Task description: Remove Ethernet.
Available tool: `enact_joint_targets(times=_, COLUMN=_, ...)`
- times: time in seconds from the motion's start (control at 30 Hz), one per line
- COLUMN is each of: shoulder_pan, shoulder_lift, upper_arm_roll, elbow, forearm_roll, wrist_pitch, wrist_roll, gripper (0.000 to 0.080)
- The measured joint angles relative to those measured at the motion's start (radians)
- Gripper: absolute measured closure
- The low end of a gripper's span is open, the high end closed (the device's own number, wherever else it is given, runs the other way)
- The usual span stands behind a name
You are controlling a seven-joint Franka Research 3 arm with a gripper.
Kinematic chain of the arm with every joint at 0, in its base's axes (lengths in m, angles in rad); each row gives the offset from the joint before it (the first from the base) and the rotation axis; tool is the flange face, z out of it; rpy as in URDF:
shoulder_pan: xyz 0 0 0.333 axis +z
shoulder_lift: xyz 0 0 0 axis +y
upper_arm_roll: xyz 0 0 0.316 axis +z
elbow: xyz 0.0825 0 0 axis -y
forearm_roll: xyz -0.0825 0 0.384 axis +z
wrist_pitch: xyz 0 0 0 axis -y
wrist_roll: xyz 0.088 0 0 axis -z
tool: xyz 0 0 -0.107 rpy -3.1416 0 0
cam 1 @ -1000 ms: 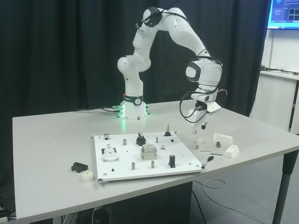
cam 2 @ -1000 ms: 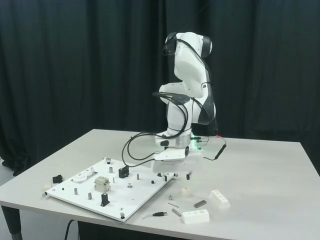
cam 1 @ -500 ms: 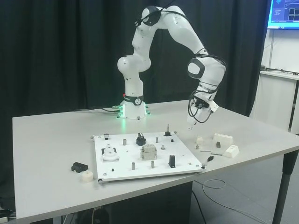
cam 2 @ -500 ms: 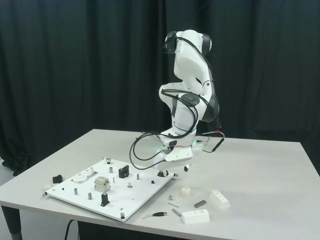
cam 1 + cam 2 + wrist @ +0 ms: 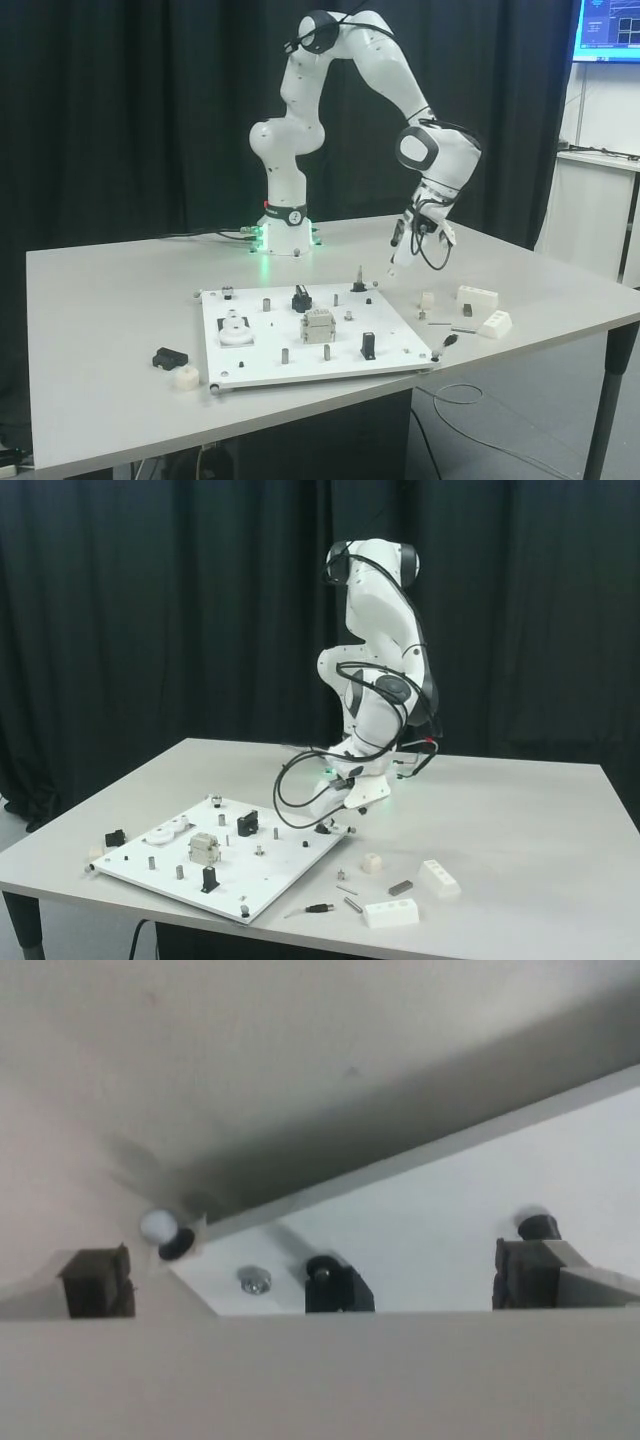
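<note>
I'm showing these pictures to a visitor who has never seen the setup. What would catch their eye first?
First the white arm, arching high from its green-lit base at the back of the grey table, with its gripper tilted above the far corner of the white board. Next, that board's many small fixtures, and the loose white blocks beside it.

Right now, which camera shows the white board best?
The first room view: the whole white board lies unobstructed, with every fixture visible. The second room view shows it at a flatter angle, with a black cable looping before its far edge. The wrist view catches only one corner.
</note>
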Motion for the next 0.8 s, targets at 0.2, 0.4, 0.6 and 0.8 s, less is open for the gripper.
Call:
enact_joint_targets(times=0.2, shoulder_pan=-0.068, shoulder_lift=-0.014, upper_arm_roll=0.081, elbow=-0.019, forearm_roll=-0.083, wrist_pitch=-0.01, wrist_roll=-0.005, gripper=0.0003)
enact_joint_targets(times=0.4, shoulder_pan=-0.13, shoulder_lift=-0.019, upper_arm_roll=0.16, elbow=-0.029, forearm_roll=-0.153, wrist_pitch=-0.017, wrist_roll=-0.016, gripper=0.0003)
enact_joint_targets(times=0.6, shoulder_pan=-0.179, shoulder_lift=-0.019, upper_arm_roll=0.223, elbow=-0.035, forearm_roll=-0.191, wrist_pitch=-0.033, wrist_roll=-0.034, gripper=0.0003)
enact_joint_targets(times=0.8, shoulder_pan=-0.21, shoulder_lift=-0.019, upper_arm_roll=0.258, elbow=-0.041, forearm_roll=-0.214, wrist_pitch=-0.05, wrist_roll=-0.044, gripper=0.0003)
